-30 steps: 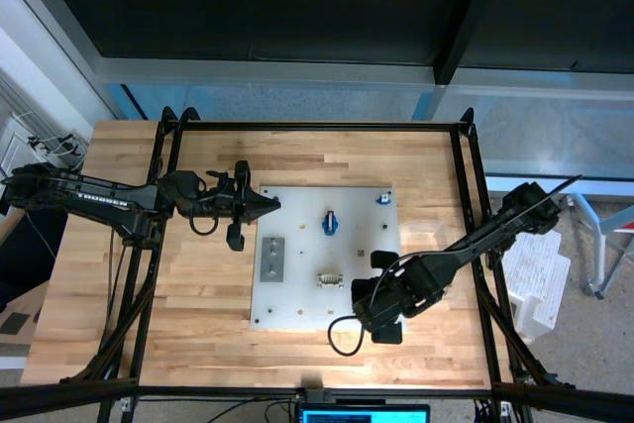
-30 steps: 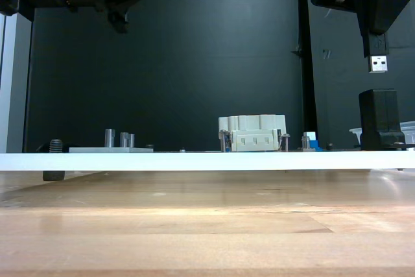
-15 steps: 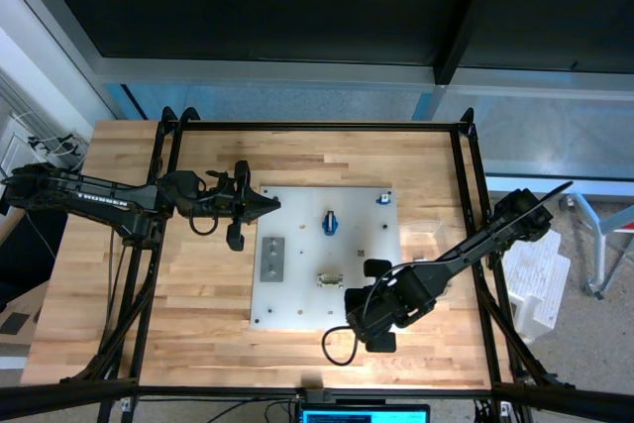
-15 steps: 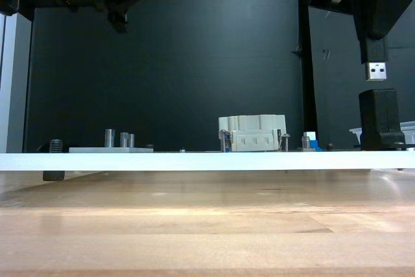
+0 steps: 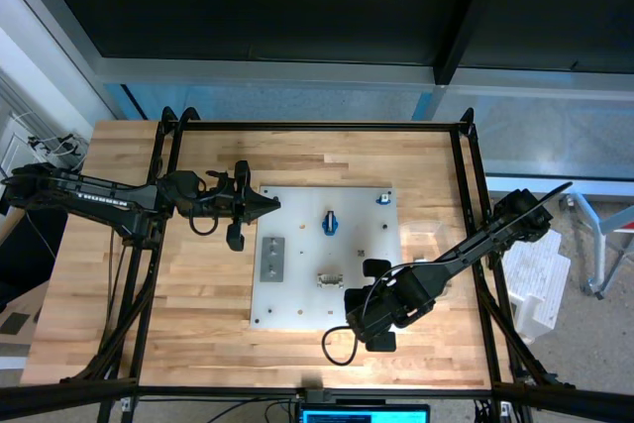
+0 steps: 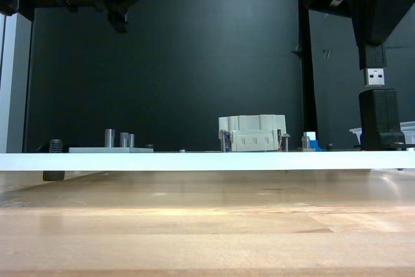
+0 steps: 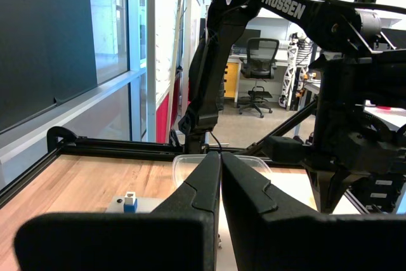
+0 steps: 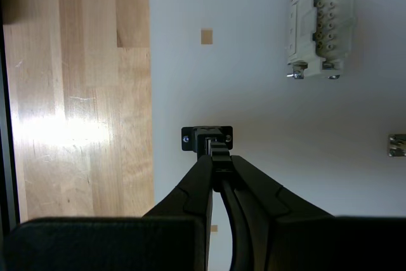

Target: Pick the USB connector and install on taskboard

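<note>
- The worktop carries the white taskboard at its middle, with an arm reaching in from each side.
- The left tool hangs parked, high off the board's 10 o'clock corner. Its fingers are pressed together on nothing, and it has not moved in the last second.
- The right tool stands over the board's 5 o'clock area, pointing straight down, with its fingers clamped on the plug's dark body. It has drifted toward 9 o'clock and come lower over the last second.
- A clear tray lies on the worktop off the board's 3 o'clock edge. I can make out nothing in it.
- The beige connector sits mid-board, well apart from the action.
- The black socket stands upright on the board, directly under the plug.
- The USB connector is held vertical, metal end down. The gap to the socket has closed to a sliver, and the right wrist view shows the two lined up. Judging by this, insertion is about to start, and what remains is a straight push down.
</note>
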Available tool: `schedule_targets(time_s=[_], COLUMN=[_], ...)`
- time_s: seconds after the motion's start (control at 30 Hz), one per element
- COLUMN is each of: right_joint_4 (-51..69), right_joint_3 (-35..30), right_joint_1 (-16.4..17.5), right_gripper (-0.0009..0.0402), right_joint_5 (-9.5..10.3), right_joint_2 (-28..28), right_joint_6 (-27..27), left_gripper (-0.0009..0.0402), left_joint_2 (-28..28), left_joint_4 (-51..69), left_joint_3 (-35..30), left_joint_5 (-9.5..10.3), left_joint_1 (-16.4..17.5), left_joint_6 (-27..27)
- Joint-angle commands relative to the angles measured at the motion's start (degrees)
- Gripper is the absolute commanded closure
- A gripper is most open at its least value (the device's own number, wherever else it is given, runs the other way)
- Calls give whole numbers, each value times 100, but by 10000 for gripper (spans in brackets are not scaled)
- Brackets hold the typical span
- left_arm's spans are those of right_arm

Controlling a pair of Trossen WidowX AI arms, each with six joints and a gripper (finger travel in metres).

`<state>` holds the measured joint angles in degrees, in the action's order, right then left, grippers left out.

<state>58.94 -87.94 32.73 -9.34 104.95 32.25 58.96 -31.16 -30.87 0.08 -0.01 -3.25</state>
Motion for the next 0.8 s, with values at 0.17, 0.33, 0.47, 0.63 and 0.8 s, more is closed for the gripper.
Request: schedule_targets(time_s=[0.17,0.33,0.47,0.63,0.8], right_joint_4=[-33,-83,-122,-144,-144], right_joint_3=[48,81,103,114,125], right_joint_1=[-2,-7,-11,-13,-17], right_gripper=[393,393,393,393,393], right_joint_5=[46,37,37,37,37], right_joint_2=[-2,-2,-2,-2,-2], right_joint_6=[-15,-61,-81,-105,-118], left_gripper=[393,393,393,393,393], left_joint_2=[0,0,0,0,0], left_joint_4=[-2,-2,-2,-2,-2], left_joint_3=[0,0,0,0,0], left_joint_5=[-2,-2,-2,-2,-2], left_joint_1=[0,0,2,0,2], left_joint_6=[2,2,2,2,2])
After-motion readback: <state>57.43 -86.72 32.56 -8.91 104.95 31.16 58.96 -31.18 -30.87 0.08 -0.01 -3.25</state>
